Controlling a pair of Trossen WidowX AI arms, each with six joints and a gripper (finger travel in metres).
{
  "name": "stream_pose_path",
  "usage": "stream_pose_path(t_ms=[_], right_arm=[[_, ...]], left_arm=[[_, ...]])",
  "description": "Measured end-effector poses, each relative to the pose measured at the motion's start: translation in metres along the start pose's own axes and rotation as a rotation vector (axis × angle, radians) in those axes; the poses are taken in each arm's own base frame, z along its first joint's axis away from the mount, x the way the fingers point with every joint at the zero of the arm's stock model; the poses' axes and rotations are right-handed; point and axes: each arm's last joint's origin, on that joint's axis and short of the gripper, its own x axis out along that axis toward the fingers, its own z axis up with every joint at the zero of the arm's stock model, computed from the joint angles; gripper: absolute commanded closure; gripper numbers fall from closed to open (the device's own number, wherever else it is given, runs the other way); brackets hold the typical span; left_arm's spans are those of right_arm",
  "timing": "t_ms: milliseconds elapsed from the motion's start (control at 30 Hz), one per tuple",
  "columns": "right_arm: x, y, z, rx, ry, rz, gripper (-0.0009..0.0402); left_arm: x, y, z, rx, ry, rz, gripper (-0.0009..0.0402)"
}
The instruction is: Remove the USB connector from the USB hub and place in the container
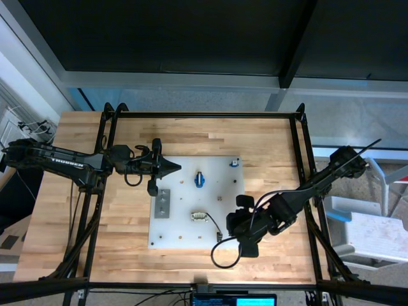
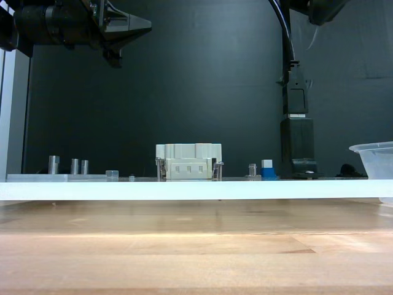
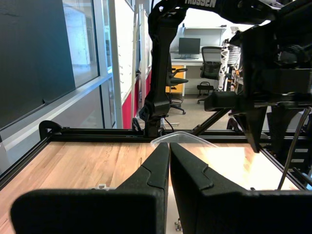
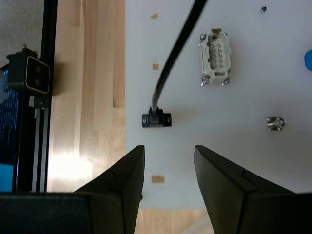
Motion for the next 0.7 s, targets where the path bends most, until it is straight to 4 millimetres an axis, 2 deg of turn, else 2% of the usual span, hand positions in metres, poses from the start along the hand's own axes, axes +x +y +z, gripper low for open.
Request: stream_pose_path(t_ms=[700], right_arm=[[0.035, 0.014, 0.005, 0.0, 0.016, -0.015, 0.0254]], left_arm=[[0.0, 0.0, 0.0, 0.0, 0.0, 0.0, 0.0392]])
